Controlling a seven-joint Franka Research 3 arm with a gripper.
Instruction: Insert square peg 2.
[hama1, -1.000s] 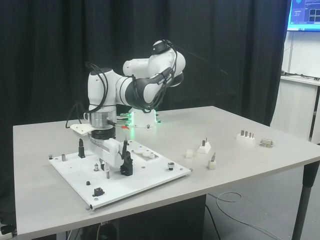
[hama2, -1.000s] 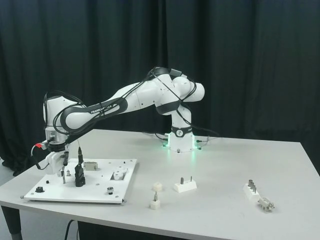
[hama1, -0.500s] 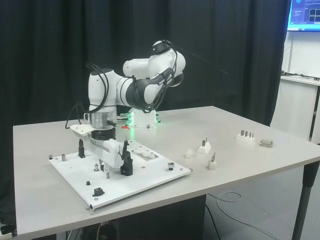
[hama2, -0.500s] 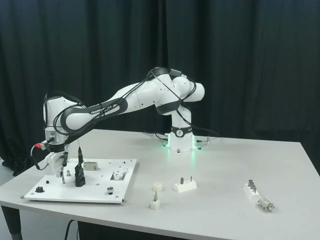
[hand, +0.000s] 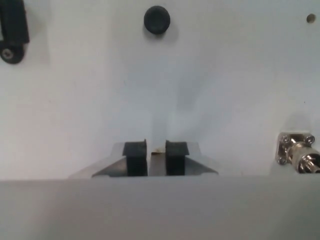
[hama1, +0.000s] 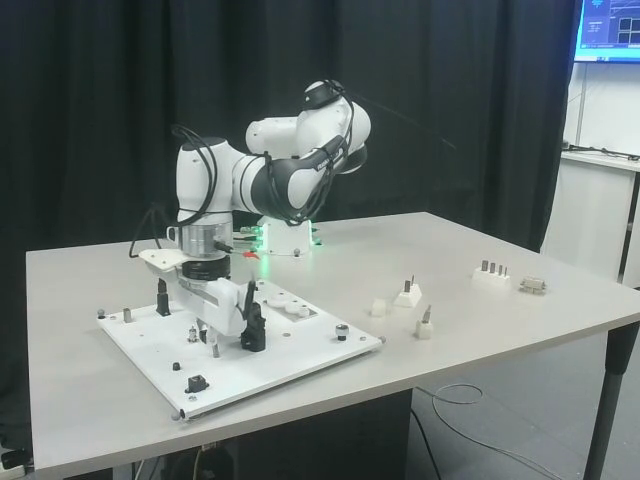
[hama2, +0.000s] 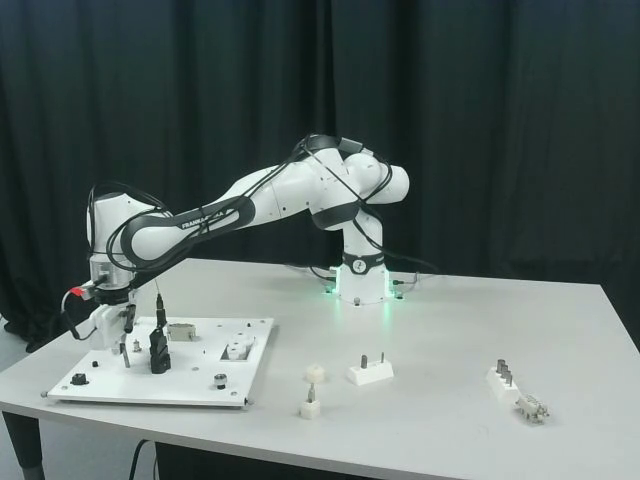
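- The square peg (hama1: 214, 346) stands upright over the white board (hama1: 300, 358), its lower end at the board's surface and its upper end clamped between the two fingers of the gripper (hand: 155, 150) (in the wrist view only a thin sliver of it shows between the black pads (hand: 135, 157)).
- The gripper (hama1: 212, 330) points straight down over the board's middle part, beside a black upright fixture (hama1: 252, 328).
- In the wrist view a round black knob (hand: 157, 19) and a metal connector (hand: 299, 155) sit on the board, well apart.
- The white arm (hama2: 250, 205) reaches from its base (hama2: 361, 282) across the grey table (hama2: 450, 340) to the board (hama2: 190, 385).
- Small white blocks holding pegs (hama2: 371, 370) stand on the table, apart from the board.
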